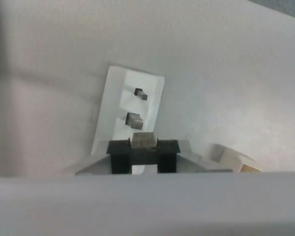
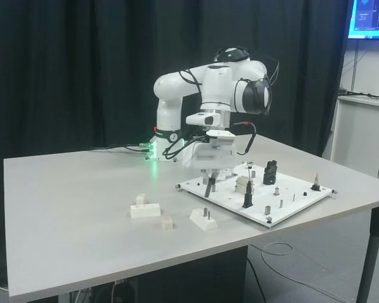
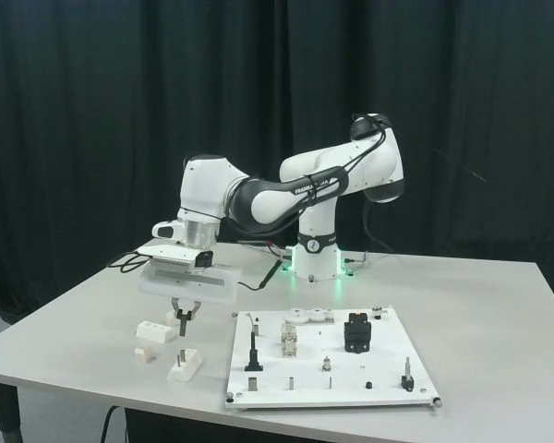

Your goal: Insert square peg 3.

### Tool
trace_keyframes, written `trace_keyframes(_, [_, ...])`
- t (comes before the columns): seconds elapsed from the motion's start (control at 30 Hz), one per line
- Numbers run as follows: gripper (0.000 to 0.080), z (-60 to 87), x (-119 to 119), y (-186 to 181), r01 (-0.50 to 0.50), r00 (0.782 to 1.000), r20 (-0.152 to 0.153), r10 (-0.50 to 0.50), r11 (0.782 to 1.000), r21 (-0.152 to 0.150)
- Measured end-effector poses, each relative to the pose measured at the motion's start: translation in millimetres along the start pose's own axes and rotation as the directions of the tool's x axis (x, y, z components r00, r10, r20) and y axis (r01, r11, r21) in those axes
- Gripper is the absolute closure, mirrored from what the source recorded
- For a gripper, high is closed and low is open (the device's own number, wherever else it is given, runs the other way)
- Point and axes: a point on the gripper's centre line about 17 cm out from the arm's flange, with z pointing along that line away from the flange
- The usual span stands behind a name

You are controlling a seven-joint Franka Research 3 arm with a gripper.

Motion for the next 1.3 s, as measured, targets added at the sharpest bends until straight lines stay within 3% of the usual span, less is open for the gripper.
trace_keyframes(1.17, [0.0696,5.3,-6.9,1.5,-0.009,1.000,0.007,0.009,1.000,0.001])
trace_keyframes(1.3, [0.0696,5.4,-6.9,1.4,0.031,0.999,0.007,-0.031,1.000,0.001])
